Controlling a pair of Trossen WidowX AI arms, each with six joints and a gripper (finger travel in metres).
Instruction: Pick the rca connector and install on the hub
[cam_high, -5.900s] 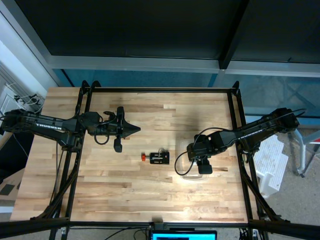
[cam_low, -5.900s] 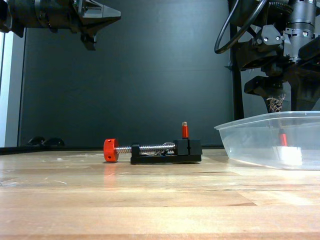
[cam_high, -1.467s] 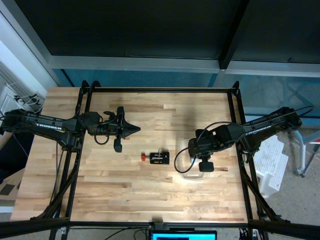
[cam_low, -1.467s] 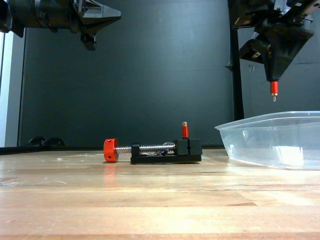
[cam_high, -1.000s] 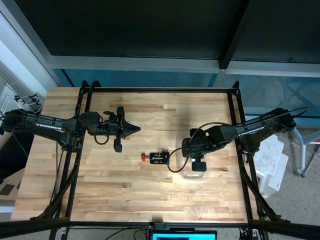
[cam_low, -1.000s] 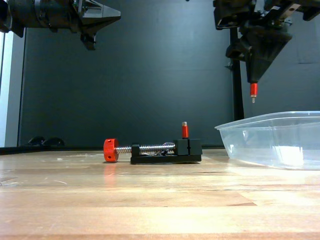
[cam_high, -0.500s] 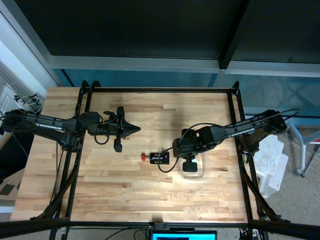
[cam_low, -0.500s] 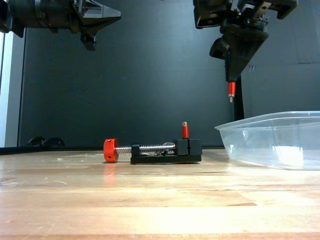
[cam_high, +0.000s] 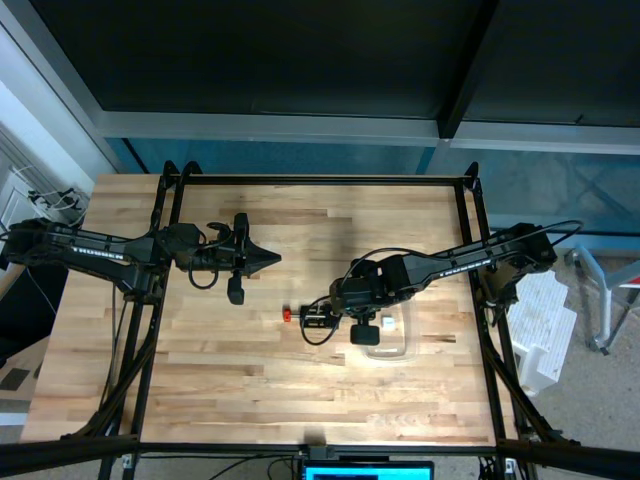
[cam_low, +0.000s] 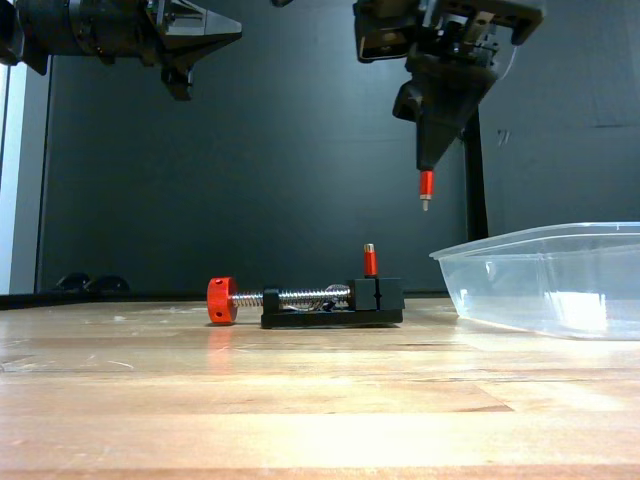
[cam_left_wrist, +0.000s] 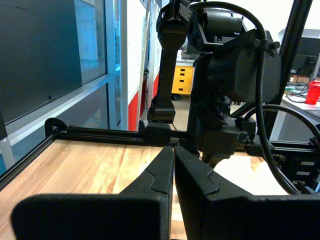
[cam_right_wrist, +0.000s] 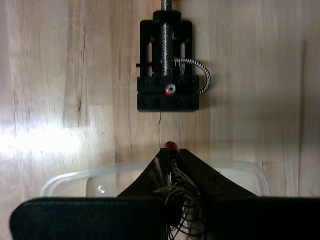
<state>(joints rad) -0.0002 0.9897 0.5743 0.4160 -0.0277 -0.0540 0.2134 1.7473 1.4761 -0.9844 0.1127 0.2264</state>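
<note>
the right gripper (cam_low: 427, 160) has travelled leftward across the low view over the last second and a half. it has left the air above the clear tray (cam_low: 520, 280) at the right and now hangs in the upper middle of the frame. its height has hardly changed. its fingers are pinching the rca connector (cam_low: 426, 189), a small red plug with a silvery pin that points straight down from the fingertips.

the hub (cam_low: 332, 301) has not moved. it sits on the table (cam_low: 300, 400) in the lower middle of the low view, with its upright red post (cam_low: 369, 261) standing on the black block. the connector is clear of the tray rim, well above the post and a little to its right. in the right wrist view the plug's tip lines up closely with the post, with bare wood between them.

so the carry looks nearly done. what seems left is a short leftward shift, a fine line-up and then the descent. a small sideways error there could make the pin miss its seat.

the left gripper (cam_low: 232, 37) has stayed parked high in the upper left of the low view, fingers pressed together and holding nothing.
</note>
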